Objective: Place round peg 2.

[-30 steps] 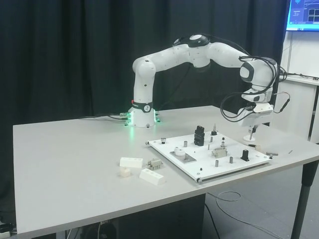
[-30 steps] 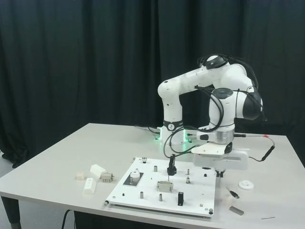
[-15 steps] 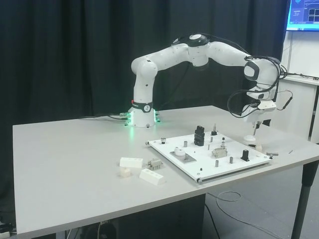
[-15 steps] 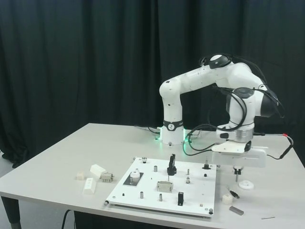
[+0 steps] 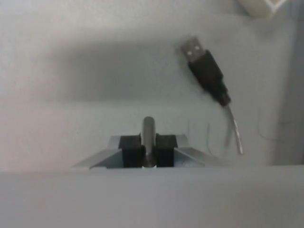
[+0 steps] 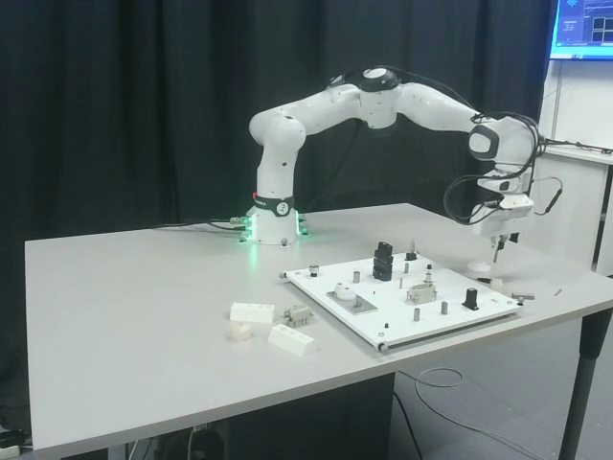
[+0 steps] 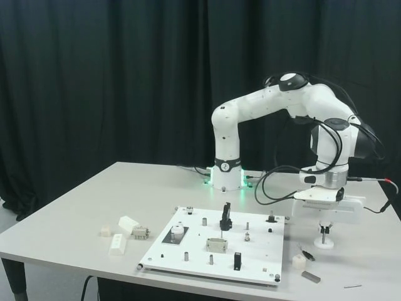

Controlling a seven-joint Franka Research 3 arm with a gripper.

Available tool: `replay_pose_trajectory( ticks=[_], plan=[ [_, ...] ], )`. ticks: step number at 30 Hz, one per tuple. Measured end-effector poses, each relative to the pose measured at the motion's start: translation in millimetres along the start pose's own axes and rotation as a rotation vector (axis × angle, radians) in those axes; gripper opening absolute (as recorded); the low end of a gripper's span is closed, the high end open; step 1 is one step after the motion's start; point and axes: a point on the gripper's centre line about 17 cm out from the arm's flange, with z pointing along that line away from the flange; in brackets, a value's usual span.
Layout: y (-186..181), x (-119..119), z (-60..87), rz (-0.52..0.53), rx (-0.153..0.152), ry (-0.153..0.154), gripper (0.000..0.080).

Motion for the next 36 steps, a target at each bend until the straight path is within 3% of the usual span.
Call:
replay_pose_trajectory(
  ticks=[13, 29, 30, 36],
  plan=[
    [0, 6, 12.6, 0.005, -0.007, 0.065, 0.0059],
    [0, 10, 27.3, 0.005, -0.008, 0.093, 0.0059],
    [0, 10, 27.4, 0.005, -0.008, 0.092, 0.0221],
    [-1, 9, 26.6, 0.004, -0.006, 0.093, 0.0221]
  ],
)
